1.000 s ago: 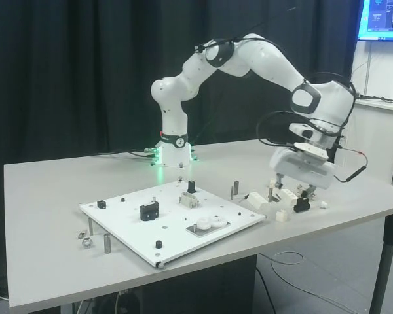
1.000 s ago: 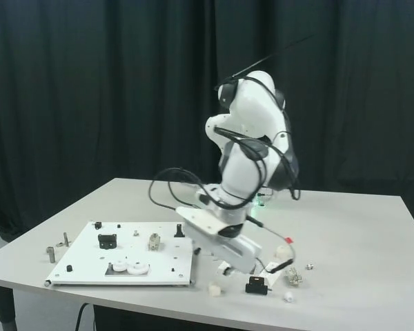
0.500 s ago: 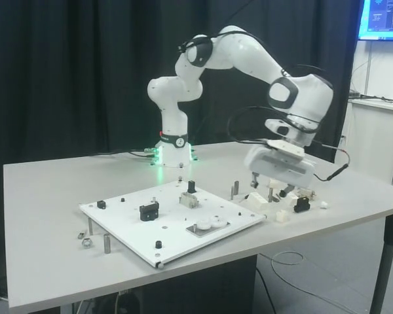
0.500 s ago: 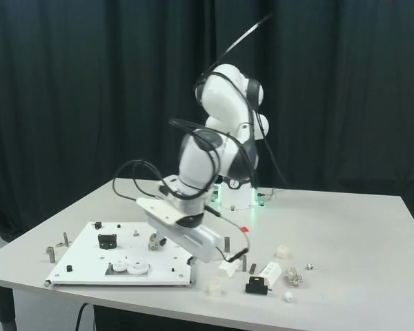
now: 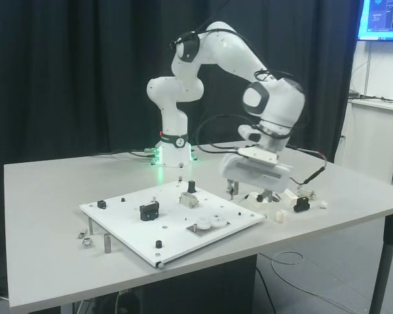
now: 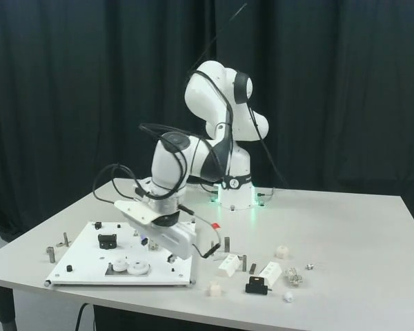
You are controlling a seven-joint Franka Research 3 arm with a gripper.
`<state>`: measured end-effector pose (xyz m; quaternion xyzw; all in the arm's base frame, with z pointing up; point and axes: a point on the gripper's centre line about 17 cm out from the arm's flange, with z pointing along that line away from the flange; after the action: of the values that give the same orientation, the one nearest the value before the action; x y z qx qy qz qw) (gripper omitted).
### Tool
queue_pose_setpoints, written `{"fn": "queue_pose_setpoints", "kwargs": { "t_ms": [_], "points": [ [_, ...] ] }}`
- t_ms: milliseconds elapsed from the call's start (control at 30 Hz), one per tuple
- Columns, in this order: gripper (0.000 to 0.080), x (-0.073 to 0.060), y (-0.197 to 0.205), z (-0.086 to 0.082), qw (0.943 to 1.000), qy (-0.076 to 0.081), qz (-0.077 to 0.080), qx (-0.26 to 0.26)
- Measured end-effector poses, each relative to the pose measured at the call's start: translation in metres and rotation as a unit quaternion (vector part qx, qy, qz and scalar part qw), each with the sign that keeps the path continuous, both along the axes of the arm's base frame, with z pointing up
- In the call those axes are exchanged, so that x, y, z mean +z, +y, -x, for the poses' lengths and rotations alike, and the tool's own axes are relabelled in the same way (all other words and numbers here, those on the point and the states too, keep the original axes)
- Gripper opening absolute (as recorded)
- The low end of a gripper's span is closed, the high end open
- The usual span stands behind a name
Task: Remove medium gear.
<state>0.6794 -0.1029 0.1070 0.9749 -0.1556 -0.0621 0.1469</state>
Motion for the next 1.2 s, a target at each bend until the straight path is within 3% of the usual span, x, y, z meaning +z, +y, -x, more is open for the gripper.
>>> {"fn": "queue_pose_setpoints", "kwargs": {
  "t_ms": [233, 500, 833, 1033, 1200],
  "points": [
    [0.0800, -0.015, -0.029, 0.013, 0.9996, -0.025, -0.008, -0.010],
    [0.0800, -0.022, -0.050, 0.022, 0.9960, -0.082, -0.028, -0.024],
    [0.0800, -0.021, -0.066, 0.029, 0.9831, -0.154, -0.063, -0.075],
    [0.0800, -0.021, -0.076, 0.028, 0.9741, -0.179, -0.073, -0.117],
    [0.0800, -0.020, -0.083, 0.028, 0.9668, -0.190, -0.075, -0.154]
  ]
}}
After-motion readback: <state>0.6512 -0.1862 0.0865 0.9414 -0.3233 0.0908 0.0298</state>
